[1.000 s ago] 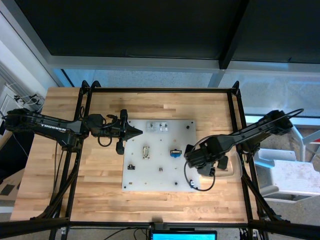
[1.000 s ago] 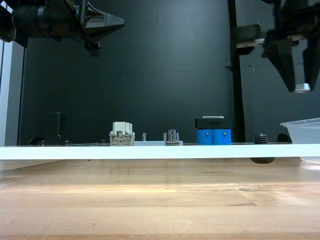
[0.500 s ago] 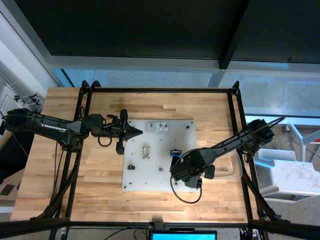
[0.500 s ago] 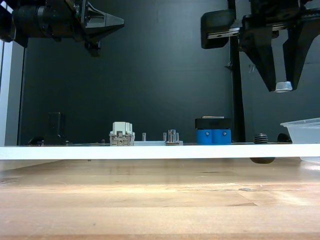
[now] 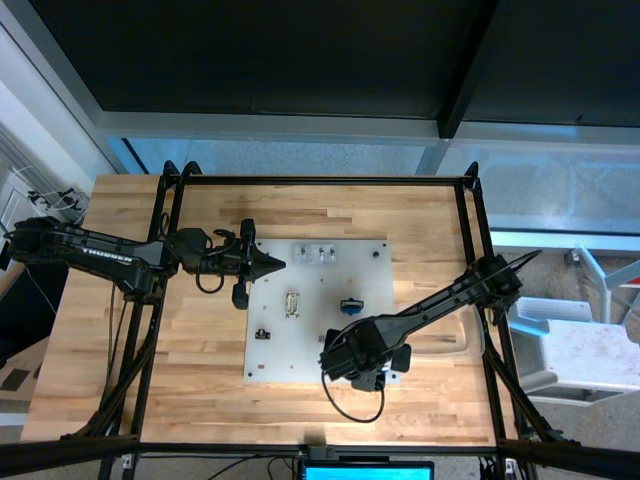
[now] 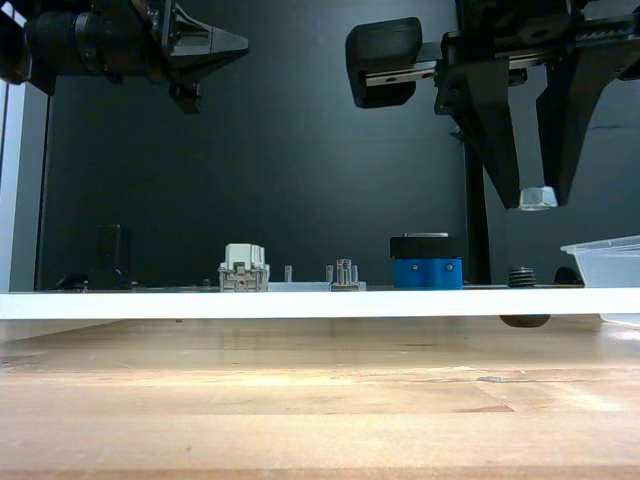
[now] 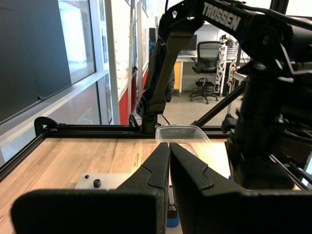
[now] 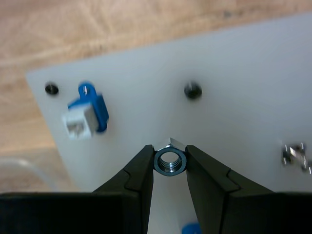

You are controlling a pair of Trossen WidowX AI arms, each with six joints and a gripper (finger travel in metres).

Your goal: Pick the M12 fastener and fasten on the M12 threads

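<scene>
The small silver M12 nut [image 8: 169,162] is pinched between the fingertips of my right gripper [image 8: 169,164], its hole facing the camera. In the low view the nut [image 6: 538,197] hangs well above the white board [image 6: 300,303], slightly right of the short black ribbed stud [image 6: 521,277], which stands bare. The right wrist view shows a black round stud [image 8: 193,90] on the board beyond the nut. From above, the right gripper [image 5: 356,362] covers the board's near right part and hides the stud. My left gripper [image 5: 268,264] hovers shut and empty at the board's far left edge.
A clear tray [image 6: 606,260] stands right of the board, and its rim [image 5: 470,345] shows beside the right arm. A blue connector block [image 6: 427,272] and a grey connector [image 6: 244,270] stand mid-board. A blue-and-white socket [image 8: 85,115] sits near the board's corner.
My right gripper, still holding the nut, has swung left from above the tray to above the board's near right part and has come down a little. The left arm has not moved.
</scene>
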